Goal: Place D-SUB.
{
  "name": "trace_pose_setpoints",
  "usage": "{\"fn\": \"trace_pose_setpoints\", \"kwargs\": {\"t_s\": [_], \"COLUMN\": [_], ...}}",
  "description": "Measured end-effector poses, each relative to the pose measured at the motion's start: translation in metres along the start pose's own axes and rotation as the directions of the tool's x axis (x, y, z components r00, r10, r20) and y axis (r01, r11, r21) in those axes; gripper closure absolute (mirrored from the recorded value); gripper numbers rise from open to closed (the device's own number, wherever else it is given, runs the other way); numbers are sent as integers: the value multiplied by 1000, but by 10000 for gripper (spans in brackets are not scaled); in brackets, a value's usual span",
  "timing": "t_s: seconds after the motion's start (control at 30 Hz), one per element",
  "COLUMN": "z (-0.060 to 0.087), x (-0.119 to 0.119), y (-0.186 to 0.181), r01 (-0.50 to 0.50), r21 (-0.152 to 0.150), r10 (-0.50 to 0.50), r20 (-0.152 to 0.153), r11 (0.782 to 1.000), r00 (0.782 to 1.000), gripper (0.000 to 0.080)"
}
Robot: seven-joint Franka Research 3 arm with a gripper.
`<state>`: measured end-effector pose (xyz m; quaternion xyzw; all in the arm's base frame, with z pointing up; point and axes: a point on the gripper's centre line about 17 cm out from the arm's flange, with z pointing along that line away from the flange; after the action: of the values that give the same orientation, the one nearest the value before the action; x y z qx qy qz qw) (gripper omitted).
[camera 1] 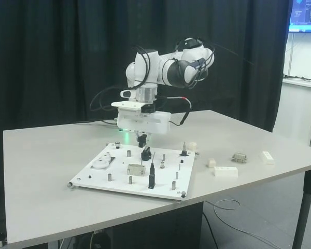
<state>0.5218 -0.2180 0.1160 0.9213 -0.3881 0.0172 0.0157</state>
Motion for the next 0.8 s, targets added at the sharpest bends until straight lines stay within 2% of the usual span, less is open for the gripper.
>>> {"fn": "trace_pose_setpoints", "kwargs": {"t_s": [0.4, 0.8], "z": [16, 16], "x": [14, 18], "y": [-3, 4], "r01": [-2, -13], "r21": [-28, -53], "r10": [2, 14], "r20": [12, 17], "r11": [1000, 999], "r00": [1000, 1000], "gripper": [649, 649]}}
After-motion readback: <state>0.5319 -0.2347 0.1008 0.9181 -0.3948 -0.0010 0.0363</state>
